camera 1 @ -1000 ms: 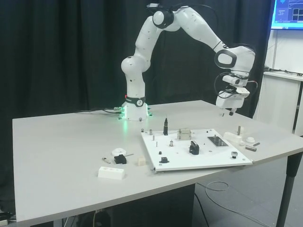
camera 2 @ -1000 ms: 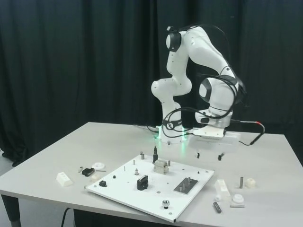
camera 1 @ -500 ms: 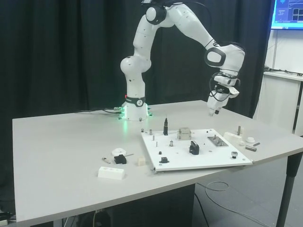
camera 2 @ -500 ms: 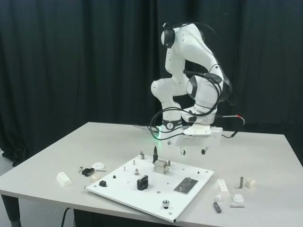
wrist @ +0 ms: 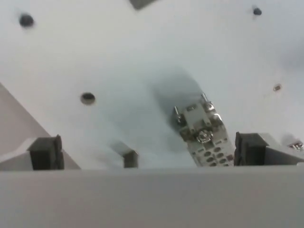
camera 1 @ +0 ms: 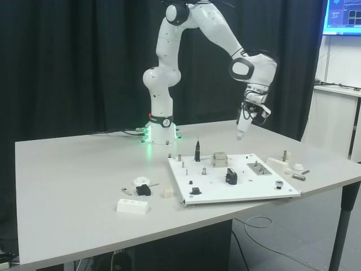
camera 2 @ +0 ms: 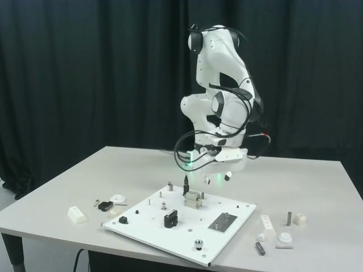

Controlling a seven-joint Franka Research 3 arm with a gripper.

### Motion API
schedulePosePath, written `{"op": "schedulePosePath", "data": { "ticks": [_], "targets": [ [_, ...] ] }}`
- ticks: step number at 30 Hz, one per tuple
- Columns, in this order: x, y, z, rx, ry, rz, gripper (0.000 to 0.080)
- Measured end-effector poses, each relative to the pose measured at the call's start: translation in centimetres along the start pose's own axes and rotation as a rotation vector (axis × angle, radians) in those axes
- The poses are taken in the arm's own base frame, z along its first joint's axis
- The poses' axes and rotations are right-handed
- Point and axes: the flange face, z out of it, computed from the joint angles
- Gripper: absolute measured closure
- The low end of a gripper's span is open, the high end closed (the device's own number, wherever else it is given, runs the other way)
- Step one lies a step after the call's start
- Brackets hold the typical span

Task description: Remove waterproof.

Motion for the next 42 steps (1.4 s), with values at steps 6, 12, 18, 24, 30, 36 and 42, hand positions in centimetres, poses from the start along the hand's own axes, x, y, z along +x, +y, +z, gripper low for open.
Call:
{"op": "schedulePosePath", "data": {
  "ticks": [6, 12, 18, 24, 30, 36, 42],
  "targets": [
    [-1.1, 1.8, 0.9, -0.002, 0.026, -0.097, 0.0003],
    [-1.8, 3.3, 1.2, -0.003, 0.042, -0.207, 0.0003],
    [-1.9, 4.7, 1.2, -0.001, 0.053, -0.281, 0.0003],
    [-1.6, 5.7, 1.2, 0.004, 0.068, -0.339, 0.0003],
    [-1.4, 6.3, 1.3, 0.009, 0.084, -0.391, 0.0003],
    [-1.5, 7.1, 1.7, 0.011, 0.084, -0.429, 0.0003],
    [-1.7, 8.1, 2.2, 0.017, 0.084, -0.426, 0.0003]
  ]
}}
